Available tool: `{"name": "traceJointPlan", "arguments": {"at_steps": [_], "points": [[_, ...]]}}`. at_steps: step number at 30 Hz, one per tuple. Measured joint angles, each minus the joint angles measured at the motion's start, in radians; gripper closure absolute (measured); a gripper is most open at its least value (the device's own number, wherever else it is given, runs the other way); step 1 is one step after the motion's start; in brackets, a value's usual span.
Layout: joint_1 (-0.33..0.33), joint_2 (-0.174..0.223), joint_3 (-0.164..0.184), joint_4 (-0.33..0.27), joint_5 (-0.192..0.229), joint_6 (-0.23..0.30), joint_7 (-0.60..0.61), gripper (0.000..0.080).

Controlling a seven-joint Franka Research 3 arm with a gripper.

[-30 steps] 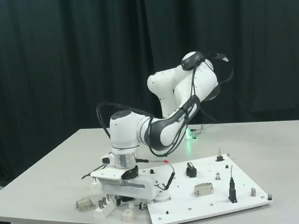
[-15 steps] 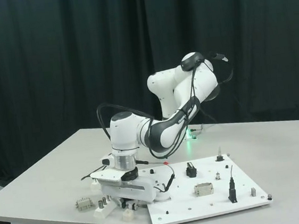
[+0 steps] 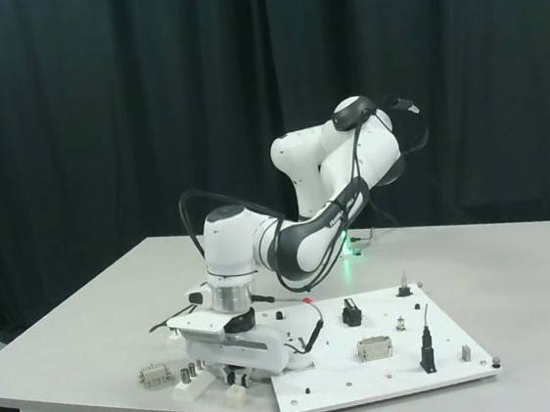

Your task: Pick small gear.

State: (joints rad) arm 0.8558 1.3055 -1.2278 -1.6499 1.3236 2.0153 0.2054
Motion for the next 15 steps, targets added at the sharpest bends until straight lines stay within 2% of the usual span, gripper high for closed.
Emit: {"name": "traceJointPlan", "arguments": {"at_steps": [9, 15], "points": [[0.000, -0.003, -0.030, 0.019, -0.008, -0.007, 0.000, 0.0601], [0.000, -0.004, -0.061, 0.029, -0.027, -0.044, 0.000, 0.0601]]}}
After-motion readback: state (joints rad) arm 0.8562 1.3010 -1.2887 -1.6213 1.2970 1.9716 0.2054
